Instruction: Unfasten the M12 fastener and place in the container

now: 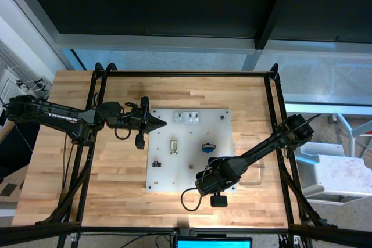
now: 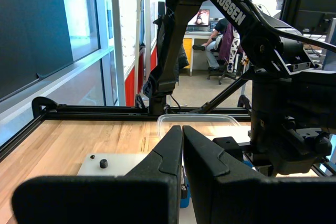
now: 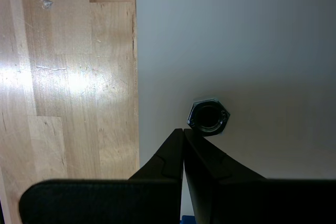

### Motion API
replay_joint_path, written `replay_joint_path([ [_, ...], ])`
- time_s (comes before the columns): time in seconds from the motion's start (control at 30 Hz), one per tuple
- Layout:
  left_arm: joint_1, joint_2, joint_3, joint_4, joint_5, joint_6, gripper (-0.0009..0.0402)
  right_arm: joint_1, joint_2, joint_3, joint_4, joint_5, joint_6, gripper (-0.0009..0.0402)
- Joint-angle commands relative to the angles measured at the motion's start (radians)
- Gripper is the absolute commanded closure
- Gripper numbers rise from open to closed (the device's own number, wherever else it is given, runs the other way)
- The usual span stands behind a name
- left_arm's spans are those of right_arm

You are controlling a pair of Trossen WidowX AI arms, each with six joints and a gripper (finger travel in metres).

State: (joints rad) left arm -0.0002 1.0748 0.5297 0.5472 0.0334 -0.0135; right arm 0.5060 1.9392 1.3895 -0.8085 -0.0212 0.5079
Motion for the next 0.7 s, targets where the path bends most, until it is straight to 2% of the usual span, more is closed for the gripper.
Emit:
replay_joint_path([
  [0.03,0.0,0.0,0.0,0.0,0.0,0.0,0.0393,-0.001,-0.003,0.0,-0.016,0.051,0.001,0.0393],
  [0.13,0.0,0.0,0.0,0.0,0.0,0.0,0.0393,-0.001,-0.011,0.01,-0.078,0.217,0.049,0.0393],
  [0.17,0.0,0.0,0.0,0.0,0.0,0.0,0.0393,0.0,-0.015,0.012,-0.092,0.241,0.057,0.0393],
  [0.27,0.0,0.0,0.0,0.0,0.0,0.0,0.0393,0.0,-0.021,0.02,-0.111,0.248,0.058,0.0393],
  [0.4,0.0,0.0,0.0,0.0,0.0,0.0,0.0393,0.0,-0.027,0.02,-0.113,0.224,0.061,0.0393],
  [0.47,0.0,0.0,0.0,0.0,0.0,0.0,0.0393,0.0,-0.034,0.02,-0.114,0.19,0.061,0.0393],
  [0.7,0.0,0.0,0.0,0.0,0.0,0.0,0.0393,0.0,-0.052,0.052,-0.121,0.001,0.064,0.0393],
])
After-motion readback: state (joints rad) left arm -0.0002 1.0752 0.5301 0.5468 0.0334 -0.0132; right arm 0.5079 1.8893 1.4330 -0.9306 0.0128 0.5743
